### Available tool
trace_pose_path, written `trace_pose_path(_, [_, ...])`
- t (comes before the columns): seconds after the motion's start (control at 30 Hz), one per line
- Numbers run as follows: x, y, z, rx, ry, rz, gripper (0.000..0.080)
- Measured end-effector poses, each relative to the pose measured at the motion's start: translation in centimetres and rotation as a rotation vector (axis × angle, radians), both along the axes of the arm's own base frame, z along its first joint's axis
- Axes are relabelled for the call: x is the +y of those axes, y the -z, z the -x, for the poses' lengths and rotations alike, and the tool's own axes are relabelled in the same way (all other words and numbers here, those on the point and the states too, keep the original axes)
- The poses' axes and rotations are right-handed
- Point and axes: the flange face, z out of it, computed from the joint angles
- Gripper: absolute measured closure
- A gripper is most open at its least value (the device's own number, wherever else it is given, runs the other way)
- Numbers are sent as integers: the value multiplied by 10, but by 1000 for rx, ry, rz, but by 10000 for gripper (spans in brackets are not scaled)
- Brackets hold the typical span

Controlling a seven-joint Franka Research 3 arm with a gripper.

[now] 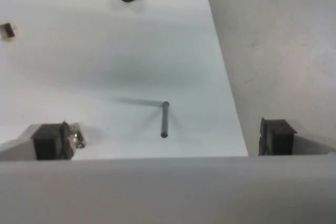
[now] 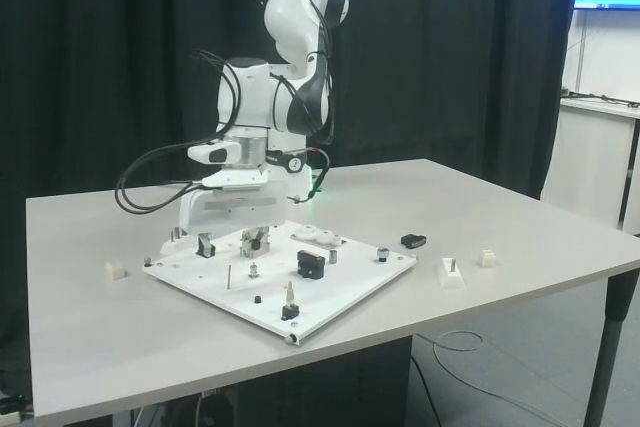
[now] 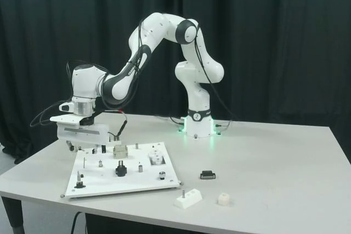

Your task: Insert round peg 1.

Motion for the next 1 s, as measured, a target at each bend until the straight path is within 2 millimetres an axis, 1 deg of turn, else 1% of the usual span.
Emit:
trace_pose_path(0.63, [-19,-7,9,1,34,18,3])
trace_pose_path(1.0, [-28,-3,6,-7,109,32,3])
